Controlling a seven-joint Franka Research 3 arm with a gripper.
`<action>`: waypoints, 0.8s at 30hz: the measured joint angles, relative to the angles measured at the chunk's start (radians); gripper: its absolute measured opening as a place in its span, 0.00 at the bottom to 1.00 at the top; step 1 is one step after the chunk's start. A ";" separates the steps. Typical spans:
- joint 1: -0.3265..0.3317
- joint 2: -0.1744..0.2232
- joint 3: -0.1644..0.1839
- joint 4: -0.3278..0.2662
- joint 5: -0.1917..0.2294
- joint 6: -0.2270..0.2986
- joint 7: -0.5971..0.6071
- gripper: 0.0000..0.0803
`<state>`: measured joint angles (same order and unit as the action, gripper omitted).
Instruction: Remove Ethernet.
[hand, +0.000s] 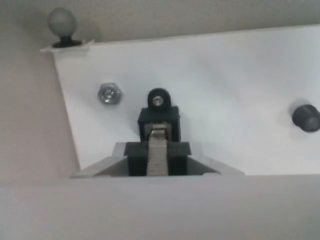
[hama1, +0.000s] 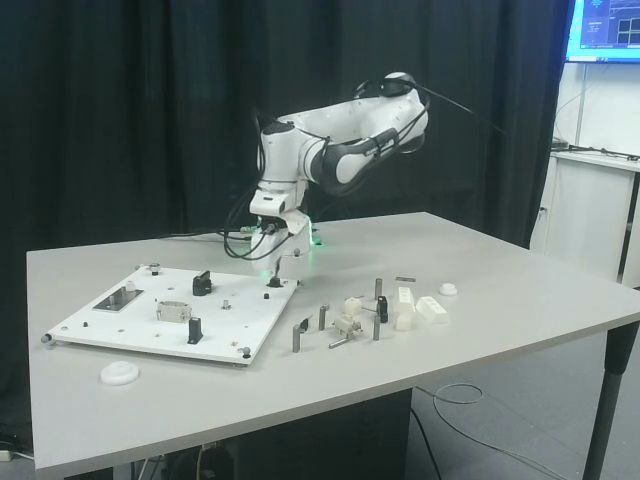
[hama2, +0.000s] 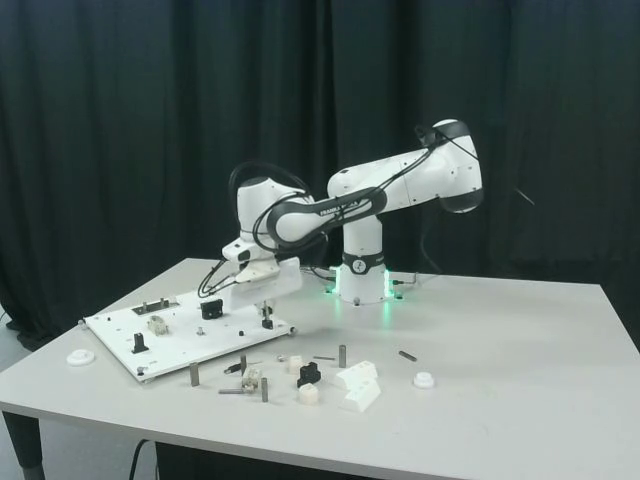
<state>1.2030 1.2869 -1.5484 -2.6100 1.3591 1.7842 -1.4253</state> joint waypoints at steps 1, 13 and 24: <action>0.000 0.000 -0.009 0.000 -0.010 -0.010 0.000 0.10; -0.001 0.000 -0.099 0.000 -0.078 -0.069 0.000 0.10; -0.004 0.000 -0.129 0.001 -0.096 -0.086 -0.001 0.10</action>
<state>1.1990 1.2868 -1.6773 -2.6090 1.2635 1.6982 -1.4261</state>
